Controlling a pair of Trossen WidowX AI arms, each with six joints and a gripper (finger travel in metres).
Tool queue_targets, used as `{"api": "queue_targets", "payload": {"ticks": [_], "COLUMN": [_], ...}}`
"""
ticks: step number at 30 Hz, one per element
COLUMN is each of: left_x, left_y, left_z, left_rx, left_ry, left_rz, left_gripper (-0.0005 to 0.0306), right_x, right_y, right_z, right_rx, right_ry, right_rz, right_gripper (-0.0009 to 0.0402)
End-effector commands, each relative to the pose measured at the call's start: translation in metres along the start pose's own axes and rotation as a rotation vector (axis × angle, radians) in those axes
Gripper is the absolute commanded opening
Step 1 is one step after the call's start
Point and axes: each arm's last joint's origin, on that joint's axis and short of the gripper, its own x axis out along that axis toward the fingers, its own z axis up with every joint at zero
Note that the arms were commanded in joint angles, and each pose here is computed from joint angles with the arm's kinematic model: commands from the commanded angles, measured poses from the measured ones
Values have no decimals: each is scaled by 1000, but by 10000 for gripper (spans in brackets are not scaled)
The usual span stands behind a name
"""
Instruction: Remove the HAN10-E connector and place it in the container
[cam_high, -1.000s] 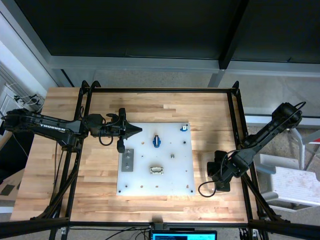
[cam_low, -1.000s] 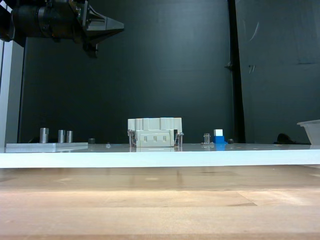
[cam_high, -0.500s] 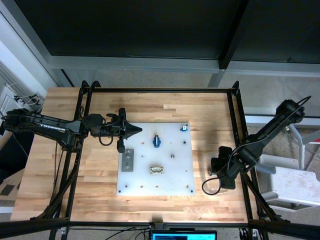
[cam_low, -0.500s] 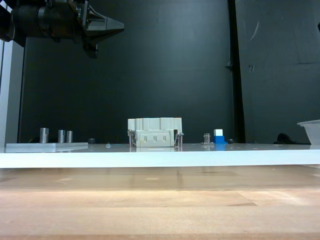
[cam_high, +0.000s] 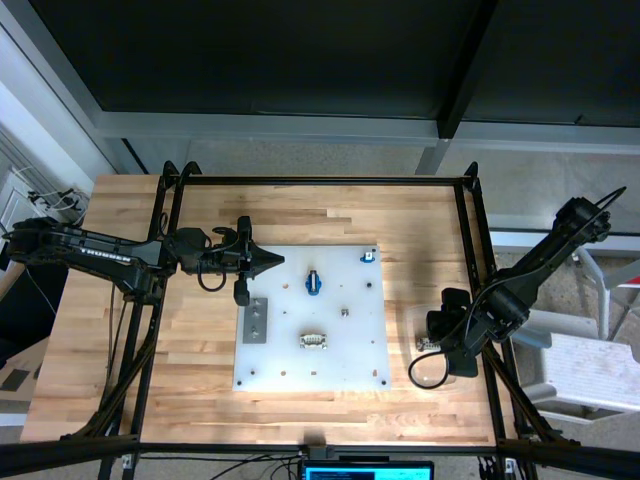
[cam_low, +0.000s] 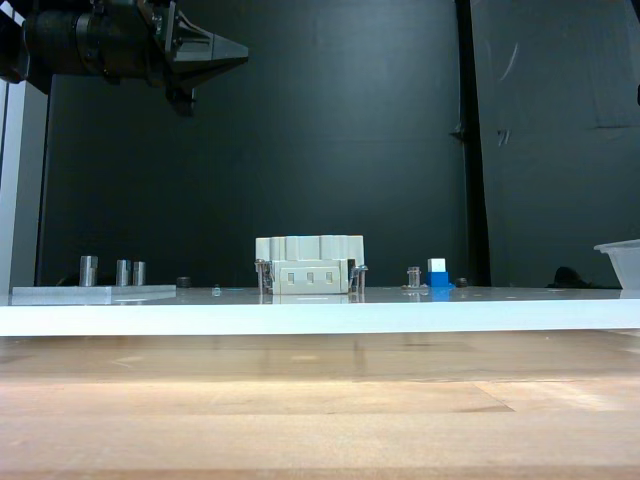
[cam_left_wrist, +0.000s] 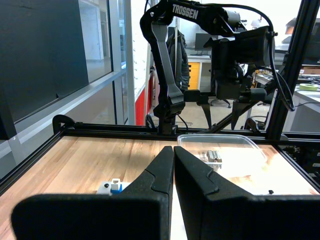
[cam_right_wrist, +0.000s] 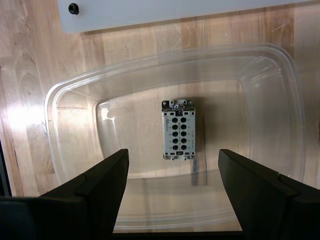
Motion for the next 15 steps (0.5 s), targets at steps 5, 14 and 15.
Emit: {"api": "queue_targets", "payload": {"ticks": [5, 14, 15], "left_x": [0, 0, 0], "left_y": [0, 0, 0], "left_z": [0, 0, 0], "left_rx": [0, 0, 0], "left_ry": [0, 0, 0], "left_rz": [0, 0, 0], "left_gripper": [0, 0, 0], "right_x": [1, 2, 2], "right_y": [0, 0, 0], "right_z": [-1, -1, -1], "right_rx": [-2, -2, -2], "right_ry": [6, 8, 8], "right_rz": [-6, -8, -8], "right_gripper": [212, 179, 177]}}
